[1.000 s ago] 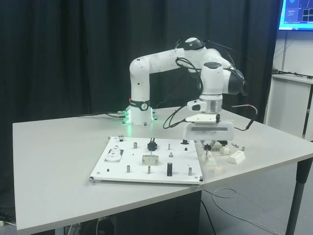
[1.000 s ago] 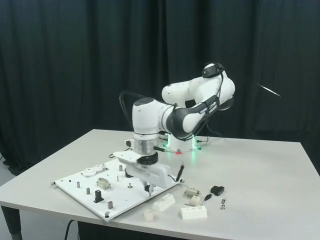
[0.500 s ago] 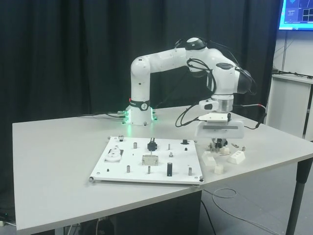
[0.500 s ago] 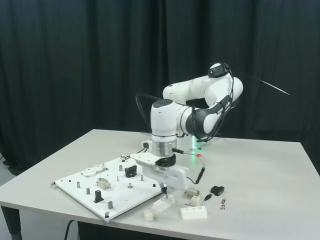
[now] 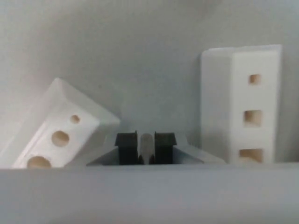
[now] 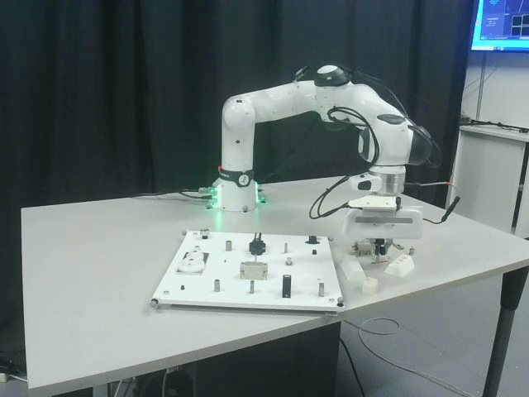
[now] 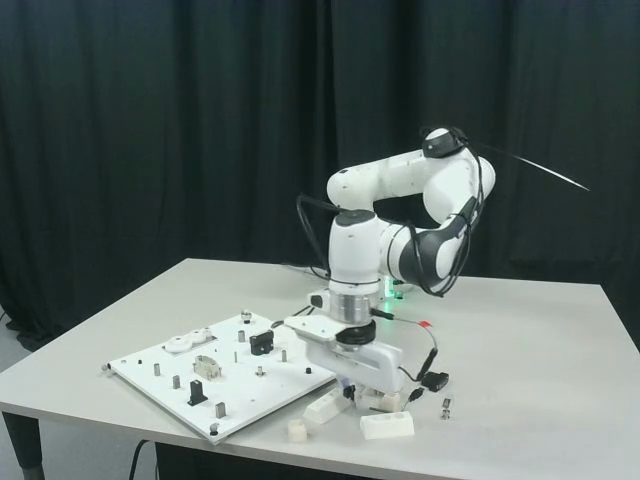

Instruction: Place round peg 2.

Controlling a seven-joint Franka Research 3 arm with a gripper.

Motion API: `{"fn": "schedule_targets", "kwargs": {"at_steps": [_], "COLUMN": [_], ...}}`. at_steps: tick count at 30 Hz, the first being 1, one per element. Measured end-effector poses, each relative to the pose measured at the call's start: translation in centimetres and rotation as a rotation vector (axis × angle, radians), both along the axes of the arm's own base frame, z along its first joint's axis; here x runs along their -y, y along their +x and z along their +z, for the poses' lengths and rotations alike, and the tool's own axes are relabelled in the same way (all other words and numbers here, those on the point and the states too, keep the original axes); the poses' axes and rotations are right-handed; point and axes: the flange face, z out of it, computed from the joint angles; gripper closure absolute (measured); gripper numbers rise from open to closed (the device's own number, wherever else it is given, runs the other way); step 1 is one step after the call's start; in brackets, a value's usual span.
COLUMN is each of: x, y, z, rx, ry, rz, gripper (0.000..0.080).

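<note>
The white arm's hand (image 6: 379, 246) hung low over loose white blocks on the grey tabletop (image 6: 99, 248), beside the white board (image 6: 248, 269). Its black fingers (image 5: 126, 147) were clenched on a small grey round peg (image 5: 146, 145), held upright between a round-holed block (image 5: 56, 130) and a square-holed block (image 5: 243, 105).

A white assembly board (image 6: 248, 269) studded with small fixtures lies on the grey tabletop (image 6: 91, 265), black curtains (image 6: 107, 91) behind.
</note>
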Motion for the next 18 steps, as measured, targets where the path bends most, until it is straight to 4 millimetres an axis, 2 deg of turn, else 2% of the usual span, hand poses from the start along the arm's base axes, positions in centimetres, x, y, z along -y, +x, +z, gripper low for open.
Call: {"fn": "schedule_targets", "kwargs": {"at_steps": [18], "x": [-1.4], "y": [-1.7], "z": [-1.0], "rx": [0.011], "ry": [-0.038], "rz": [-0.037], "gripper": [0.0729]}}
